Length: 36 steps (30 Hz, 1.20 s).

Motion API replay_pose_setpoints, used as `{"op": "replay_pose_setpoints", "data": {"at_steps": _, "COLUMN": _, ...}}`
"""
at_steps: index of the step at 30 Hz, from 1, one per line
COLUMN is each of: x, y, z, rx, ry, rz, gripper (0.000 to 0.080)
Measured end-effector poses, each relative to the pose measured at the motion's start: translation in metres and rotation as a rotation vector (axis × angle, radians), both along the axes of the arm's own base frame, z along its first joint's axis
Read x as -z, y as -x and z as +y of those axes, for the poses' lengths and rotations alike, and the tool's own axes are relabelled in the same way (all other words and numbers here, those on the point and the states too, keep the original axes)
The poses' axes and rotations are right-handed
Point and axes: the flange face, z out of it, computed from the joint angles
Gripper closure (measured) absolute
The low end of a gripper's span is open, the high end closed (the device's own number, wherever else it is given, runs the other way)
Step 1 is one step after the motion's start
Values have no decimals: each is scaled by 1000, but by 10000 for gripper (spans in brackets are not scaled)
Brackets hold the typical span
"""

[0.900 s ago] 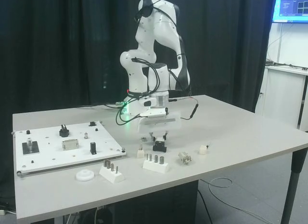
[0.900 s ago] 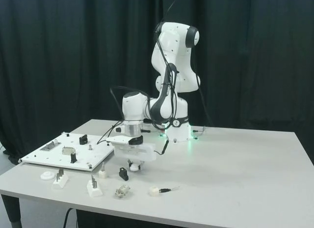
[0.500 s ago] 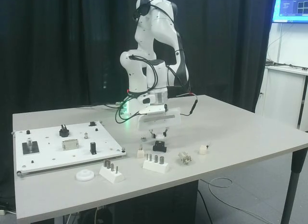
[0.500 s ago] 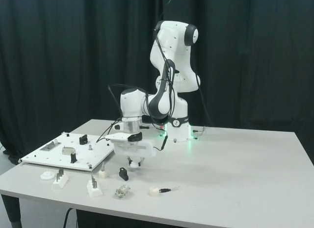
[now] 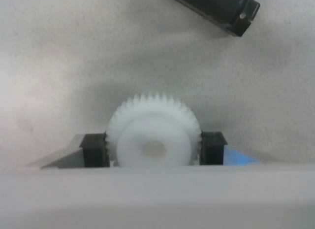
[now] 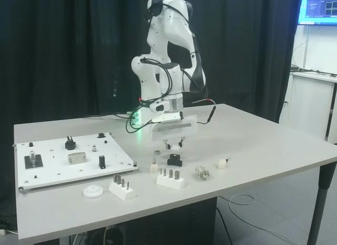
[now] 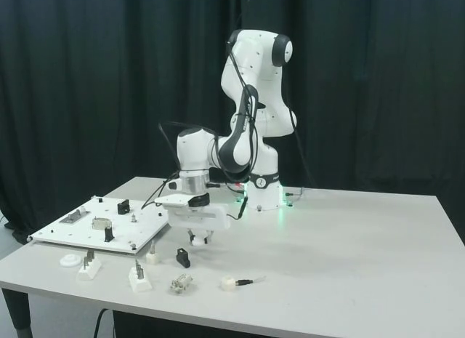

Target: Insert medium gear.

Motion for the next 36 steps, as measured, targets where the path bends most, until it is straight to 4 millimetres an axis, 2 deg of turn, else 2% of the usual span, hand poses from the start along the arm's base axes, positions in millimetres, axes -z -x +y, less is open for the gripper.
{"op": "replay_pose_setpoints", "data": {"at_steps": 14, "x": -6, "y": -2, "z": -2, "rx": -17, "ry": 9, "rz": -8, "gripper": 403}}
{"op": "replay_pose_setpoints", "data": {"at_steps": 20, "x": -15, "y": -6, "z": -10, "rx": -27, "ry": 26, "rz": -24, "gripper": 403}}
{"op": "replay_pose_setpoints", "data": {"at_steps": 29, "x": -40, "y": -14, "z": -49, "rx": -38, "ry": 97, "rz": -56, "gripper": 403}}
{"op": "replay_pose_setpoints", "data": {"at_steps": 36, "x": -68, "y": -14, "z": -96, "rx": -40, "ry": 169, "rz": -87, "gripper": 403}}
